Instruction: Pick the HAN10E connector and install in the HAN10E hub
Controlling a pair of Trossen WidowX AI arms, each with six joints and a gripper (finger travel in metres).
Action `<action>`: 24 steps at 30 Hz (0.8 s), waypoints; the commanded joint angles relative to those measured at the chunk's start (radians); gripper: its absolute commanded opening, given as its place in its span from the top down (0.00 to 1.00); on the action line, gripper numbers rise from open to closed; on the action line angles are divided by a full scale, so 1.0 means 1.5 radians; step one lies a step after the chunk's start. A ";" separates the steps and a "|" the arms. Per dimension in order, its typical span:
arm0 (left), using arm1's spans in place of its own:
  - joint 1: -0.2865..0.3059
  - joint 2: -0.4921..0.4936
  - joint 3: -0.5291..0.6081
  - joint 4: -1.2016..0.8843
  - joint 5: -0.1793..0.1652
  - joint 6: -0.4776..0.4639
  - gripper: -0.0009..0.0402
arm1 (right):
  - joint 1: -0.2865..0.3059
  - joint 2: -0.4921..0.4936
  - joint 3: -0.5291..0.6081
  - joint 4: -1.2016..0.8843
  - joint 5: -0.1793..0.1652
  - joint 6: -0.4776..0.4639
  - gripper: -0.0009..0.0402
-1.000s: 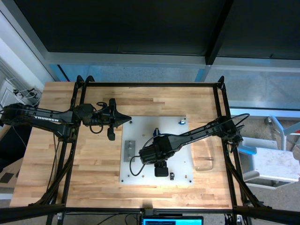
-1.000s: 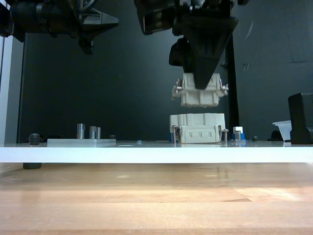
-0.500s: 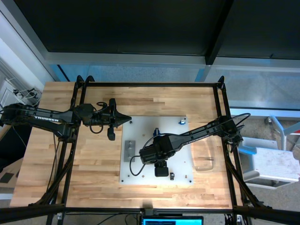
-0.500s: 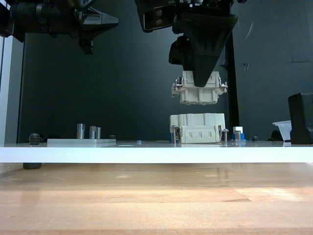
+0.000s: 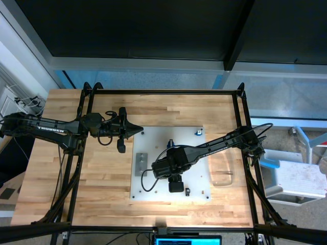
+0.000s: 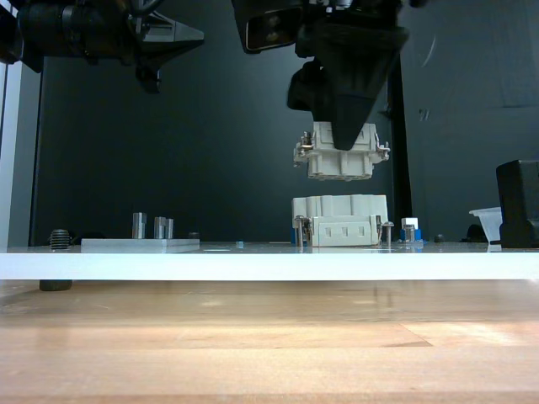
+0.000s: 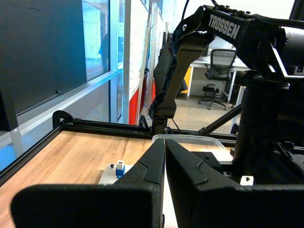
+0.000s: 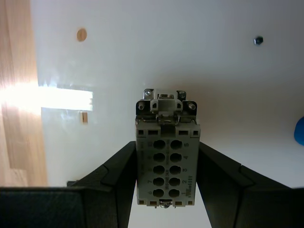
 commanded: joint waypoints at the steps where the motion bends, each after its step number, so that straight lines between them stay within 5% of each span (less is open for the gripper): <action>1: 0.000 0.000 0.000 0.000 0.000 0.000 0.98 | 0.001 -0.001 0.000 -0.001 0.001 -0.163 0.96; 6: 0.000 0.000 0.000 0.000 0.000 0.000 0.98 | 0.002 -0.001 0.000 -0.009 0.000 -0.476 0.96; 24: 0.000 0.000 0.000 0.000 0.000 0.000 0.98 | 0.002 -0.001 0.000 -0.010 0.000 -1.335 0.96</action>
